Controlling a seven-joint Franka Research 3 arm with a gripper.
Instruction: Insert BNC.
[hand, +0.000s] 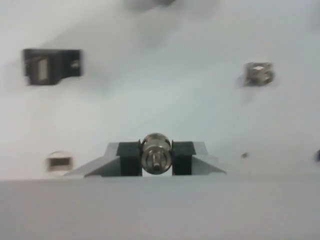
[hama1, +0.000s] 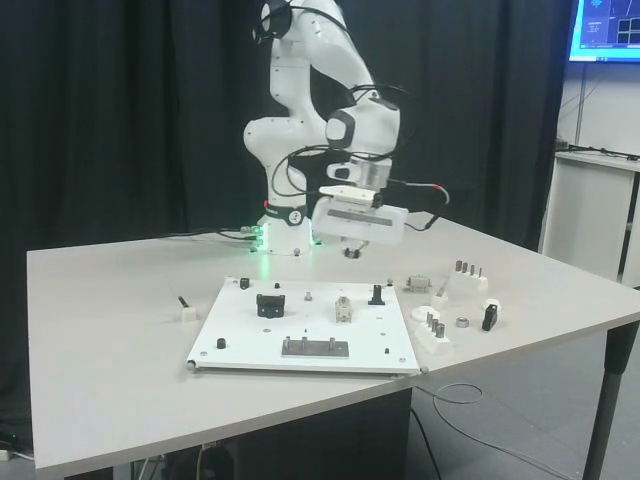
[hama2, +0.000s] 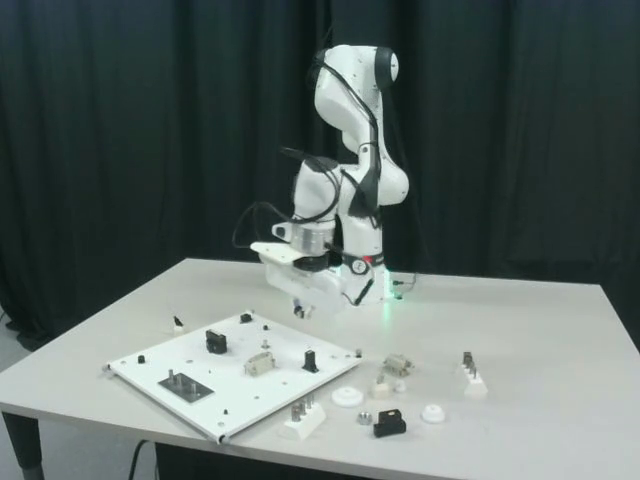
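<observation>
One BNC (hand: 156, 152) sits pinched between your hand's (hand: 156, 159) fingers, high over the board's (hama1: 300, 335) rear edge. Small, rigid, slick metal: hold its barrel squarely or it twists.

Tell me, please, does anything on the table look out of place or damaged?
Nothing stands out. The white board lies flat on the grey table, and the gripper holds the BNC connector above it.

BNC plug (hand: 156, 153) between jaws, above board (hama1: 300, 350) on table (hama1: 100, 300).
</observation>
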